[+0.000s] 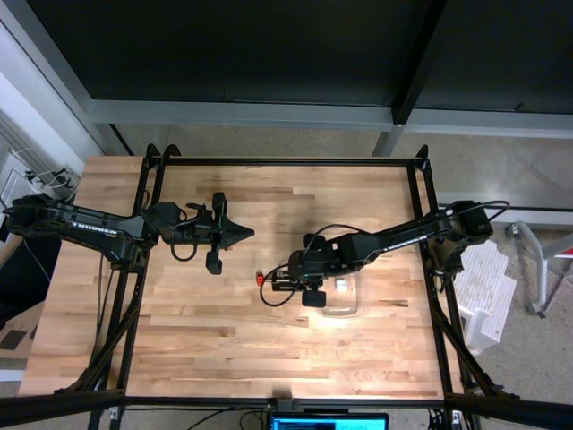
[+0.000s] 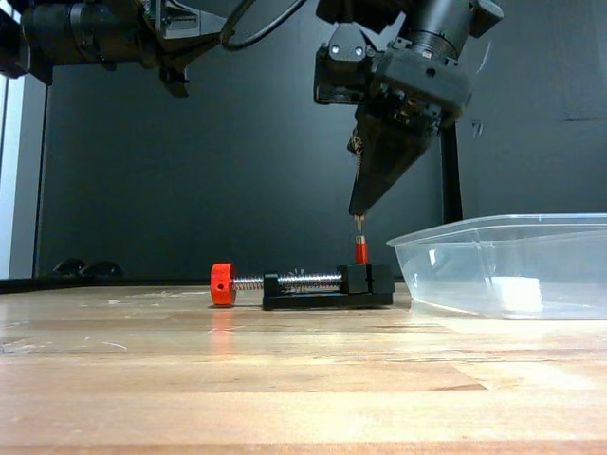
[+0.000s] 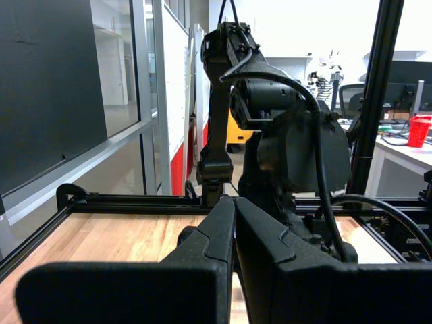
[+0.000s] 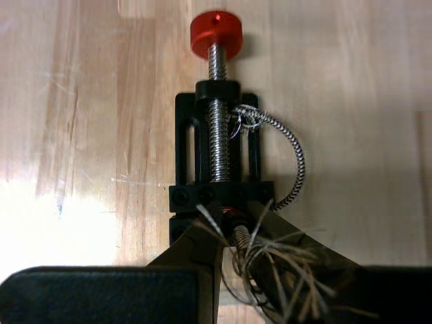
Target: Remove the RCA connector from the receptacle and place in the container
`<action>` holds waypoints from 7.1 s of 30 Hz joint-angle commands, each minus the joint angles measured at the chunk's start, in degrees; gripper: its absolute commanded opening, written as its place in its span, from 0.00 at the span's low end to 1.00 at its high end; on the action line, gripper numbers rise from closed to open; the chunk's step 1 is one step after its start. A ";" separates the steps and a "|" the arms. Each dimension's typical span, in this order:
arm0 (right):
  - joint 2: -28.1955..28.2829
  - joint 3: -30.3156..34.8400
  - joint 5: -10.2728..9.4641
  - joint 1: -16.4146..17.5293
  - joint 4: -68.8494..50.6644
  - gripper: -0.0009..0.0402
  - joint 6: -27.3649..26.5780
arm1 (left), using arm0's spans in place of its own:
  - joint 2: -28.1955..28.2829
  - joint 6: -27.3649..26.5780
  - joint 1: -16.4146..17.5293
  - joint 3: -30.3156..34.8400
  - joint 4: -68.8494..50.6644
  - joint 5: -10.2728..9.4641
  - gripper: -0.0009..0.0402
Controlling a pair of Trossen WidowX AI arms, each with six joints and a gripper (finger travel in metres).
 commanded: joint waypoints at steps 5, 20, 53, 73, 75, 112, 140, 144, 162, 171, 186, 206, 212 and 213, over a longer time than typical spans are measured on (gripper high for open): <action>-3.10 0.04 -0.07 0.00 -0.55 0.03 0.00 | 0.00 0.00 0.00 0.02 0.00 0.00 0.02; -5.33 0.04 -0.17 0.00 -0.94 0.03 0.02 | 0.00 0.00 0.00 0.02 0.00 0.00 0.02; -21.73 -22.56 -0.09 1.36 -3.67 0.03 3.58 | 0.00 0.00 0.02 0.02 0.00 0.00 0.02; -21.73 -23.96 0.00 1.73 -4.66 0.32 3.72 | 0.00 0.00 0.02 0.02 0.00 0.00 0.02; -21.73 -23.96 0.00 1.73 -4.63 0.34 3.74 | 0.00 0.00 0.00 0.02 0.00 0.00 0.02; -31.71 -13.16 -5.60 -8.61 4.46 0.02 -9.99 | 0.00 0.00 0.00 0.02 0.00 0.00 0.02; -41.81 -34.67 -5.64 -9.46 54.62 0.02 -9.51 | 0.00 0.00 0.00 0.02 0.00 0.00 0.02; -42.95 -37.42 -5.77 -9.46 58.21 0.02 -8.55 | 0.00 0.00 0.02 0.02 0.00 0.00 0.02; -43.15 -39.93 -6.32 -9.44 61.96 0.02 -7.82 | 0.00 0.00 0.00 0.02 0.00 0.00 0.02; -43.15 -39.93 -6.12 -9.42 61.86 0.02 -7.74 | 0.00 0.00 0.02 0.02 0.00 0.00 0.02; -43.15 -39.93 -6.12 -9.44 61.81 0.02 -7.78 | 0.00 0.00 0.02 0.02 0.00 0.00 0.02; -43.15 -39.93 -6.12 -9.44 61.81 0.02 -7.78 | 0.00 0.00 0.02 0.02 0.00 0.00 0.02; -43.15 -39.93 -6.12 -9.42 61.81 0.02 -7.78 | 0.00 0.00 0.00 0.02 0.00 0.00 0.02; -43.15 -39.93 -6.12 -9.44 61.81 0.02 -7.78 | 0.00 0.00 0.02 0.02 0.00 0.00 0.02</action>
